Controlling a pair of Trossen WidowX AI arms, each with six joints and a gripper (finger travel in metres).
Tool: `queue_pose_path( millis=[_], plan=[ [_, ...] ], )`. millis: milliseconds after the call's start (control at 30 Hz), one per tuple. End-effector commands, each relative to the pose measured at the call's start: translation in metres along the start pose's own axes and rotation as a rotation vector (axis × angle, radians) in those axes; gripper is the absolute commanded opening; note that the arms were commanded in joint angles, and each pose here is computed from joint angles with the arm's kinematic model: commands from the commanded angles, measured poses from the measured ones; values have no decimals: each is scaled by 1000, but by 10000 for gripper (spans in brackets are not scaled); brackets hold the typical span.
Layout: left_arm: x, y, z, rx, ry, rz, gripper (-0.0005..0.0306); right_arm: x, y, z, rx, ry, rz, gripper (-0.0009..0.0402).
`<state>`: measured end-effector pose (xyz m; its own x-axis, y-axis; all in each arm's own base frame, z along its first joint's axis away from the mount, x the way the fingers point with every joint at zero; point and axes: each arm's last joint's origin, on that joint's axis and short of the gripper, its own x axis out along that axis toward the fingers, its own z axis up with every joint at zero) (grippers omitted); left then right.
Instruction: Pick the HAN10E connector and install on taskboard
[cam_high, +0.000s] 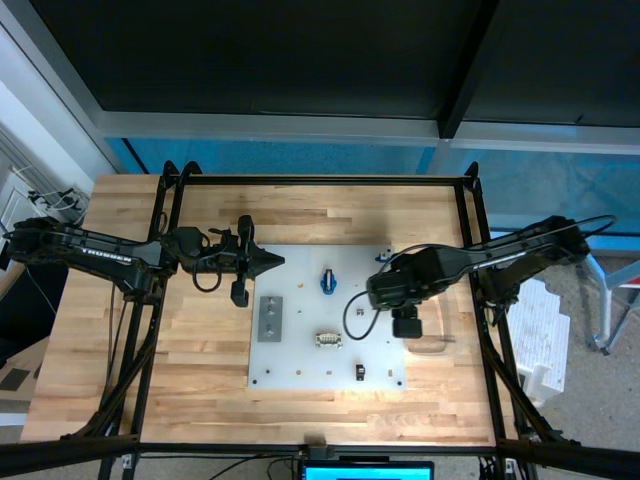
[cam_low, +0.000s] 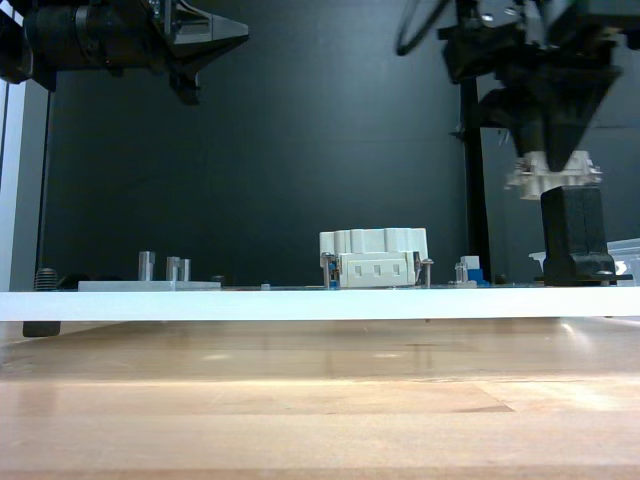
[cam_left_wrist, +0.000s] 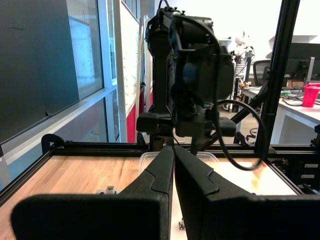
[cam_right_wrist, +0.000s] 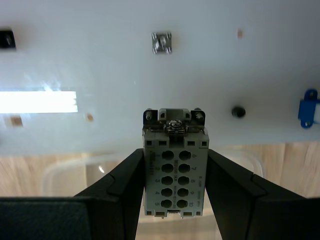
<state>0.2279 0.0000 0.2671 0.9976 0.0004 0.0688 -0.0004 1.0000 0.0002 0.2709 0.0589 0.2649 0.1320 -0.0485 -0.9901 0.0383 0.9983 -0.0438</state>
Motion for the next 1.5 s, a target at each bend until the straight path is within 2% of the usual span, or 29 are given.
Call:
queue_pose_path(
  millis=[33,367,767,1500],
  plan=[
    [0,0,0,0,0,0,1,3,7,18,3,4,-2,37],
    [0,0,0,0,0,0,1,6,29,61,-9,10,1,36],
    [0,0,0,0,0,0,1,16,53,98,-39,-6,11,37],
    [0,0,0,0,0,0,1,33,74,137,-77,-23,18,36]
  ],
)
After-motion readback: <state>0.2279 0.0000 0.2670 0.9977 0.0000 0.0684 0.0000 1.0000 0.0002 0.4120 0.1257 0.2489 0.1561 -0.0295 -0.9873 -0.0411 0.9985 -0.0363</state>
